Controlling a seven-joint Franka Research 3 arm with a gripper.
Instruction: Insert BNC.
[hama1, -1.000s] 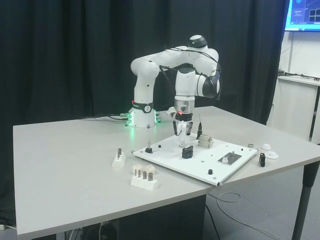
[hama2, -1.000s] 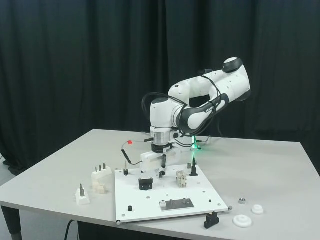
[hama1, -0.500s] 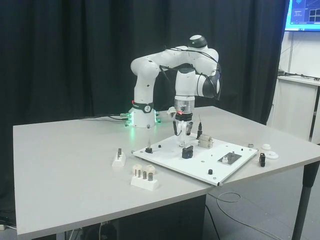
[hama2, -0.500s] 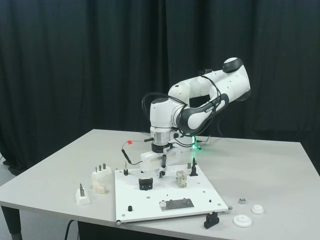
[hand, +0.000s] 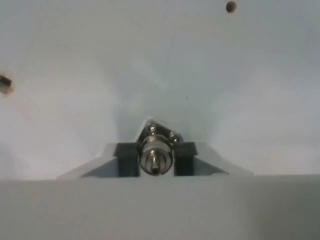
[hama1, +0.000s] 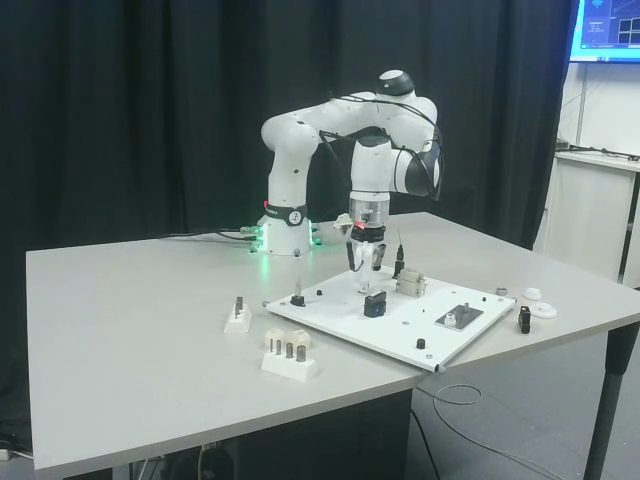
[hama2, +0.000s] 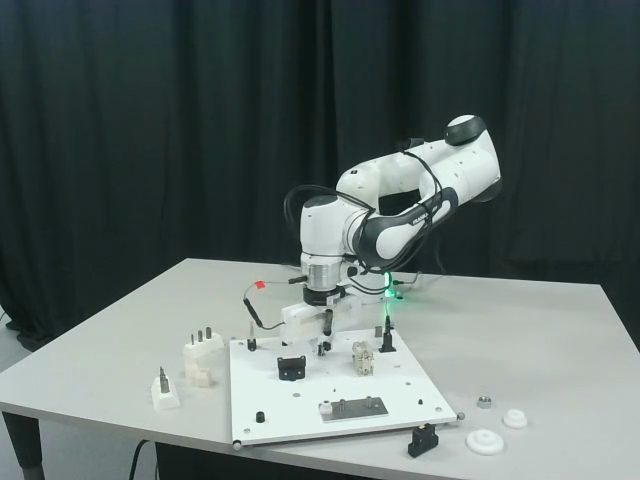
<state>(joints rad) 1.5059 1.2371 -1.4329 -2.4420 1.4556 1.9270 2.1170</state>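
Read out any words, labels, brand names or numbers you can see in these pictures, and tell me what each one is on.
No text can be read.
Black lettering on the robot arm: too small to read.
Markings on the monitor at the edge of the first room view: blurred, not readable.
White board, its parts, and the BNC connector in the gripper: no labels visible.

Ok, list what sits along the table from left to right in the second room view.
Small white block with one pin → taller white block with pins → white board → black clip → small grey nut → white discs.
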